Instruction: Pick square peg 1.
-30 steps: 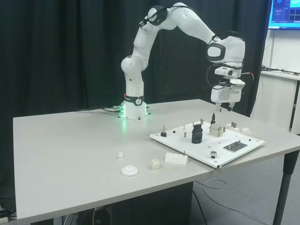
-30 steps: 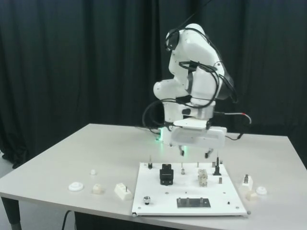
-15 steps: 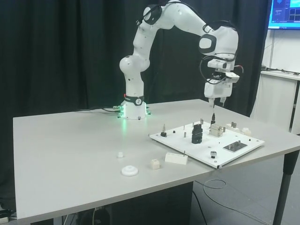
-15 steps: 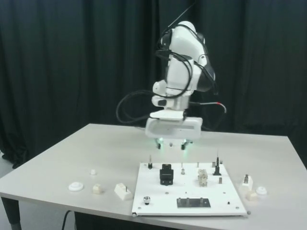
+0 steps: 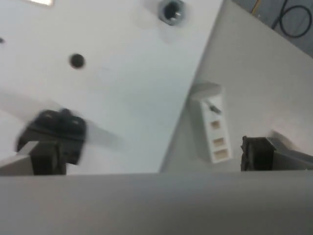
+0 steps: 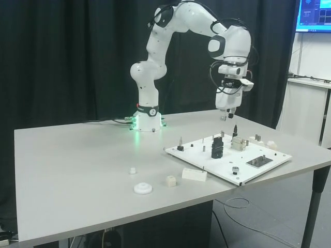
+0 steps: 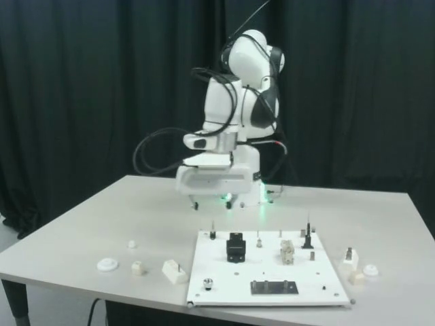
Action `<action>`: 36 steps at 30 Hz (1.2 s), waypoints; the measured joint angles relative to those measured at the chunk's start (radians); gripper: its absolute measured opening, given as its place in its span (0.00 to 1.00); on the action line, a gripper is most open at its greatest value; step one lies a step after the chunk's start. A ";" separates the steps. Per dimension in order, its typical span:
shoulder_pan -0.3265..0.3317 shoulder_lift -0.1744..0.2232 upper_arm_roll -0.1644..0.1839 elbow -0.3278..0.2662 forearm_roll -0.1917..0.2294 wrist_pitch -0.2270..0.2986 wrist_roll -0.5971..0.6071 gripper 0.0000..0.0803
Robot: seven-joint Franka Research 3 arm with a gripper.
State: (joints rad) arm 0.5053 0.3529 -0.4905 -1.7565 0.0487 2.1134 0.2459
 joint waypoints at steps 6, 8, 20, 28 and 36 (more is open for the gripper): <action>-0.045 0.020 0.001 0.000 0.000 0.005 -0.086 1.00; -0.062 0.031 0.002 0.000 0.002 0.011 -0.110 1.00; -0.179 0.113 0.044 -0.001 0.066 0.064 -0.284 1.00; -0.251 0.165 0.097 -0.001 0.102 0.129 -0.360 1.00; -0.284 0.199 0.131 -0.001 0.111 0.177 -0.378 1.00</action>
